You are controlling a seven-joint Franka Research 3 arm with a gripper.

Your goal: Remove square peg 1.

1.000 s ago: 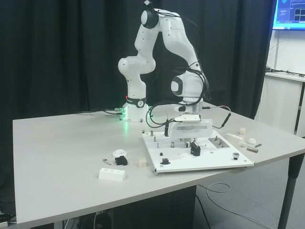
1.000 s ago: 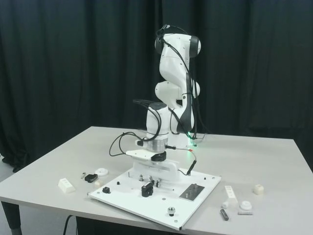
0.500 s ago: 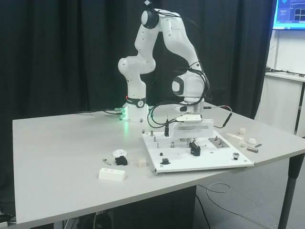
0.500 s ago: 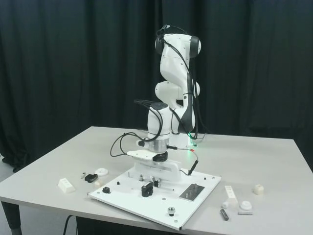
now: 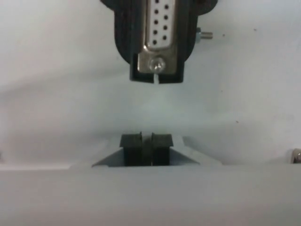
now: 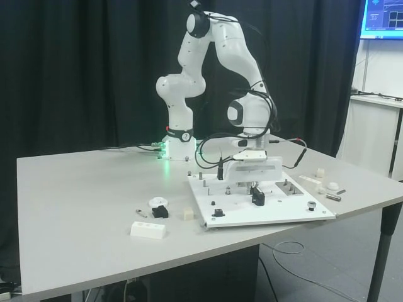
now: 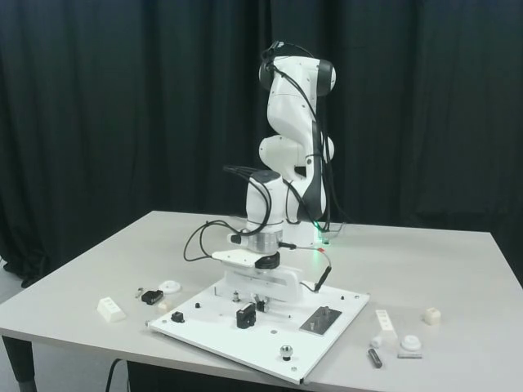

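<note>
Black curtains hang all round the room, and a grey surface [image 6: 82, 189] carries a white board [image 6: 283, 214] with small parts fixed on it. Square peg 1 is hard to find: I cannot pick it out for sure in any view. The wrist view shows no peg right under the fingers [image 5: 146, 149], only bare white board. The fingers are pressed close together with just a thin slit between them, and nothing shows in the slit. They hang low over the middle of the board, pointing straight down. Just ahead of them in the wrist view stands a black holder [image 5: 123, 42] with a plug full of little holes [image 5: 160, 21] in it. That holder is near the fingers but not touching them. One small block [image 6: 187, 214] lies on the surface just beside the board, on the side away from the arm's base, well apart from the fingers. It could be a square peg, but I cannot tell if it is peg 1. If the peg sits in the board, I think the fingers must open first and then line up over it. Other small bits [image 7: 384, 322] lie on the surface off the far side of the board. A green light [image 6: 162, 151] glows at the foot of the white arm [image 6: 214, 44].
</note>
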